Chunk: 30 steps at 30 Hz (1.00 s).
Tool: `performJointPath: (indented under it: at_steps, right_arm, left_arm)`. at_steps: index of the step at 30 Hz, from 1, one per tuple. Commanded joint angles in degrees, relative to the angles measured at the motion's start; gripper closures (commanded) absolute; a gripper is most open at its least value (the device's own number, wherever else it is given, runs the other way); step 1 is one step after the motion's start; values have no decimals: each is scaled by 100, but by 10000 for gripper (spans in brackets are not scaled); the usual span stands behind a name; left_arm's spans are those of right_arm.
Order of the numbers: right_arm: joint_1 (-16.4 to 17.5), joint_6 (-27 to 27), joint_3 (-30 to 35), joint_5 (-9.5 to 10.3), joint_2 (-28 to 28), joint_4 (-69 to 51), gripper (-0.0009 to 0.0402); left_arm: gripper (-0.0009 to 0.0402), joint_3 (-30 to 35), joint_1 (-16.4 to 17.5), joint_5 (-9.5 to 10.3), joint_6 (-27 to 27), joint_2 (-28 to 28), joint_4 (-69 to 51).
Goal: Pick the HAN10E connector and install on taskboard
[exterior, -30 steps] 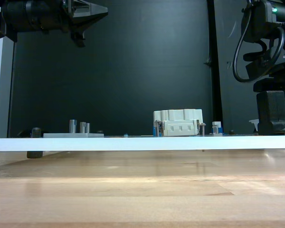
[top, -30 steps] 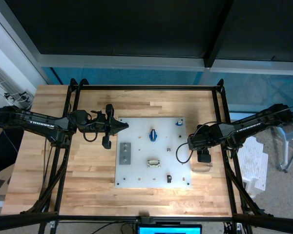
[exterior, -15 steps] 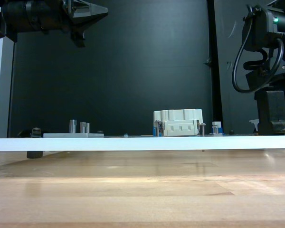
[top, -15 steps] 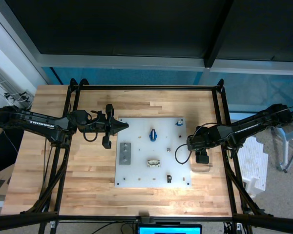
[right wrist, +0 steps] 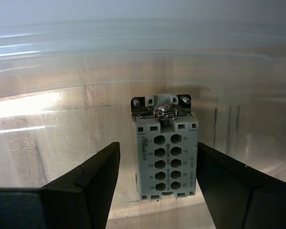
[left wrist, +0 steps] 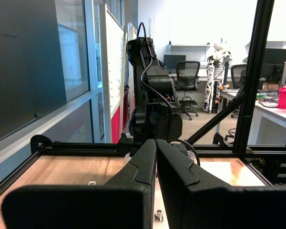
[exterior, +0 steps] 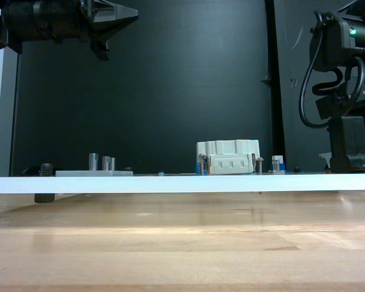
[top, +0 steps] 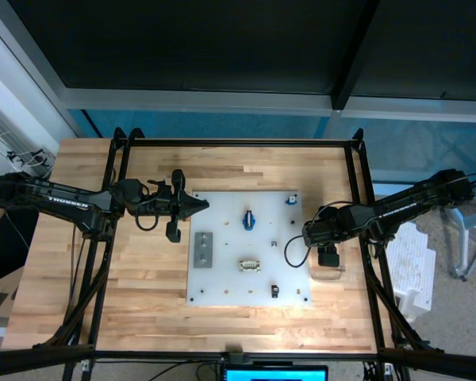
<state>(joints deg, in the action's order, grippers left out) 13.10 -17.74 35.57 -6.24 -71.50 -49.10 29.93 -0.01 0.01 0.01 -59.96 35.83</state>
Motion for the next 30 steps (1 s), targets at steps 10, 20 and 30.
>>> performJointPath:
  at_steps: [10, 20, 30]
  right_arm:
    - [2, 0, 13, 22, 15, -4, 262]
    - [0, 2, 44, 33, 17, -66, 300]
    - [2, 2, 505, 55, 352, -772, 306]
  left_arm:
    - [392, 2, 0, 0, -2, -2, 0]
    - [392, 2, 0, 0, -2, -2, 2]
    - [392, 2, 0, 0, -2, -2, 0]
